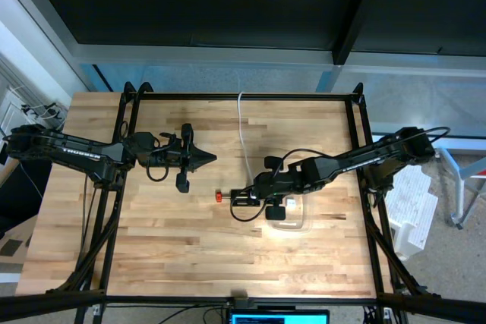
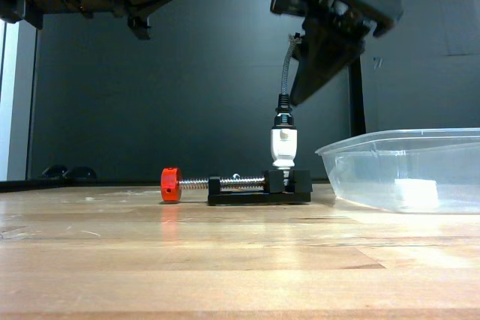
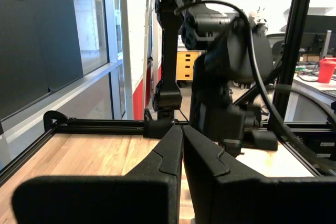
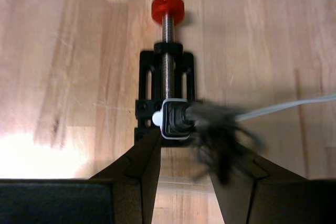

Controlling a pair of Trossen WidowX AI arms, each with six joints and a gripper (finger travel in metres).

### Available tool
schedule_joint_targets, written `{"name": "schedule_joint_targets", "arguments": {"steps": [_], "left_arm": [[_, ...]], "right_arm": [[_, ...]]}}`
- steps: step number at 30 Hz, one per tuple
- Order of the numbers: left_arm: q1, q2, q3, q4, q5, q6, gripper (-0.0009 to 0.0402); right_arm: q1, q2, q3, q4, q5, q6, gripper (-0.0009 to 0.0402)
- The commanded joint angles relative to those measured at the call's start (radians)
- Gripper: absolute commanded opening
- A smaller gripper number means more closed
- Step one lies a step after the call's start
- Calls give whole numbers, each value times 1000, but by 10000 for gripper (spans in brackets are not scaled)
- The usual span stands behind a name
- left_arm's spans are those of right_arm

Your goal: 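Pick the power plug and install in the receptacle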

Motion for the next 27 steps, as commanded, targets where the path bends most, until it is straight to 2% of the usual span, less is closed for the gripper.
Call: {"name": "schedule_joint_targets", "arguments": {"steps": [1, 14, 21, 26, 27], "left_arm": [[0, 0, 0, 1, 0, 0, 0], [0, 0, 0, 1, 0, 0, 0], [0, 0, 0, 1, 0, 0, 0], [0, 0, 0, 0, 0, 0, 0], [0, 0, 0, 0, 0, 0, 0]], "right_arm": [[0, -47, 5, 2, 3, 0, 115], [0, -136, 2, -47, 2, -12, 81], [-26, -313, -100, 93, 2, -36, 1], [-70, -424, -172, 202, -10, -91, 6], [-79, -443, -186, 233, -23, -103, 4]]}}
